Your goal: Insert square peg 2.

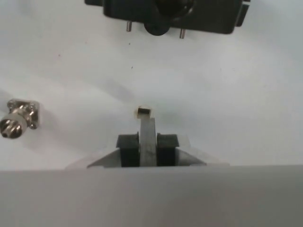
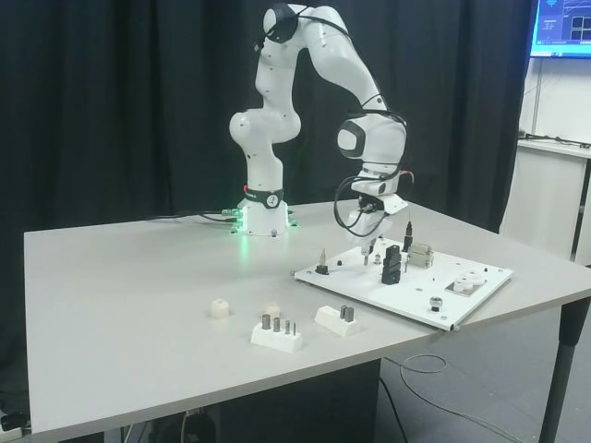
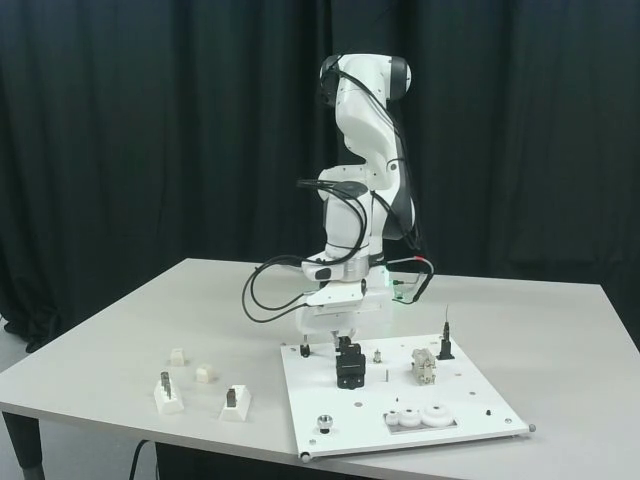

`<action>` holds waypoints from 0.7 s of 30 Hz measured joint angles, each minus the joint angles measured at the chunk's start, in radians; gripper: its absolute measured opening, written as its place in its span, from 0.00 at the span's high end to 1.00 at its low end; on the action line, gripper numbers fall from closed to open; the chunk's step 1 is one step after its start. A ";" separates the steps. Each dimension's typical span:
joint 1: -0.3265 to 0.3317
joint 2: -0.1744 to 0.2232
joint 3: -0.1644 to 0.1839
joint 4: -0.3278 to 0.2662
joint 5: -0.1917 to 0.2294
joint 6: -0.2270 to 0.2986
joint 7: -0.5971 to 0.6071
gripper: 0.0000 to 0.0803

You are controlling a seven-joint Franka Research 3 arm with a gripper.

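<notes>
You see the square peg [image 1: 147, 142] as a slim grey bar of square section, standing upright, clamped between the two black fingertips. Its lower end sits at a small square hole [image 1: 144, 112] in the white board [image 1: 213, 94]. Whether the tip is inside the hole cannot be told.

No readable text is showing anywhere; the monitor [image 2: 563, 28] is displaying lines too small to make out.

White jointed arm [image 2: 314, 55], black looping cables [image 3: 270, 290], green-lit base [image 2: 261, 220]
</notes>
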 joint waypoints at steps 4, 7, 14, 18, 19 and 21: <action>-0.002 0.003 0.000 0.001 0.010 0.003 0.000 0.91; -0.004 0.009 0.000 0.003 0.011 0.008 0.000 0.91; -0.008 0.027 0.000 0.009 0.011 0.022 0.000 0.91; -0.010 0.037 0.000 0.009 0.011 0.034 0.000 0.91; -0.010 0.039 0.000 0.009 0.011 0.037 0.000 0.91; -0.011 0.043 0.000 0.009 0.012 0.044 0.000 0.91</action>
